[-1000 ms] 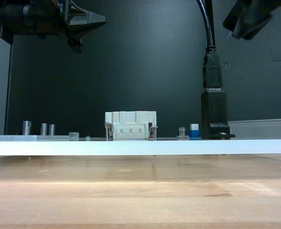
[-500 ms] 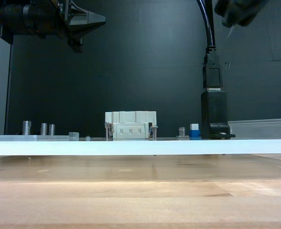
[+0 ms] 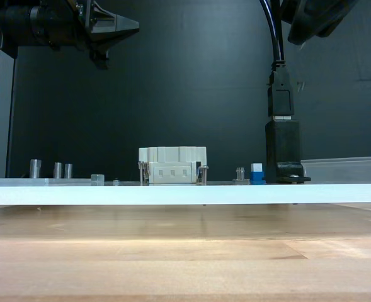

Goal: Remove the USB connector from the USB hub and place in the container

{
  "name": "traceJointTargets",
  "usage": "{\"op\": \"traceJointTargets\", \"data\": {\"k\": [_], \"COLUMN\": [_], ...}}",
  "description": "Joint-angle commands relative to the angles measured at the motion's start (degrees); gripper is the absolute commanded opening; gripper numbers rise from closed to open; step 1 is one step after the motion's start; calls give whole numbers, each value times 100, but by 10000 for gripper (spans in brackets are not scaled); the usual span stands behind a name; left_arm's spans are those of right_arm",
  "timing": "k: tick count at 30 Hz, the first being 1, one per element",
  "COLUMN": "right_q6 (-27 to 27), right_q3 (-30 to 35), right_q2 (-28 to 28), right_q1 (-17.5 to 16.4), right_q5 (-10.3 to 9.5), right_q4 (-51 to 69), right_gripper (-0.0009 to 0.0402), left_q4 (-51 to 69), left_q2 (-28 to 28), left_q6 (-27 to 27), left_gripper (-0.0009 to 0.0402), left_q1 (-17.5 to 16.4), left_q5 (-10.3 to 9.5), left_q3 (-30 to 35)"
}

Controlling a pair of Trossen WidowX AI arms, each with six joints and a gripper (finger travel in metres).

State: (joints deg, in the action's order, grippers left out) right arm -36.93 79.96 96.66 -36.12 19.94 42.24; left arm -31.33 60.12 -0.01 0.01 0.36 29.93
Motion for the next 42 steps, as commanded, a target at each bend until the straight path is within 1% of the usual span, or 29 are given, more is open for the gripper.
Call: {"op": "traceJointTargets", "data": {"k": [1, 10, 16, 19, 23, 27, 31, 37, 42], "right_q6": [-9, -13, -11, -9, 7, 28, 33, 35, 103], "right_q3": [0, 0, 7, 11, 11, 11, 11, 11, 11], "right_q2": [125, 409, 476, 544, 621, 632, 632, 632, 632], "right_q1": [-4, -2, 48, 90, 175, 227, 267, 302, 328], "right_q5": [4, -4, -4, -70, -221, -223, -354, -352, -352], "right_q4": [-151, -341, -380, -376, -385, -387, -382, -356, -350], "right_gripper": [139, 139, 139, 139, 139, 139, 139, 137, 116], "left_q4": [-4, -2, -4, -2, -7, -2, -2, -2, -2], "left_q2": [0, 0, 0, 0, -2, -2, 0, 0, 0], "left_q6": [0, 0, 0, 0, 0, 0, 0, 0, 0], "left_gripper": [1, 1, 1, 1, 1, 1, 1, 1, 1], "left_q1": [-2, 0, -2, 0, 0, 0, 0, 0, 0], "left_q5": [0, 0, 2, 0, 0, 0, 0, 0, 2], "left_q3": [2, 2, 2, 2, 2, 2, 2, 2, 2]}}
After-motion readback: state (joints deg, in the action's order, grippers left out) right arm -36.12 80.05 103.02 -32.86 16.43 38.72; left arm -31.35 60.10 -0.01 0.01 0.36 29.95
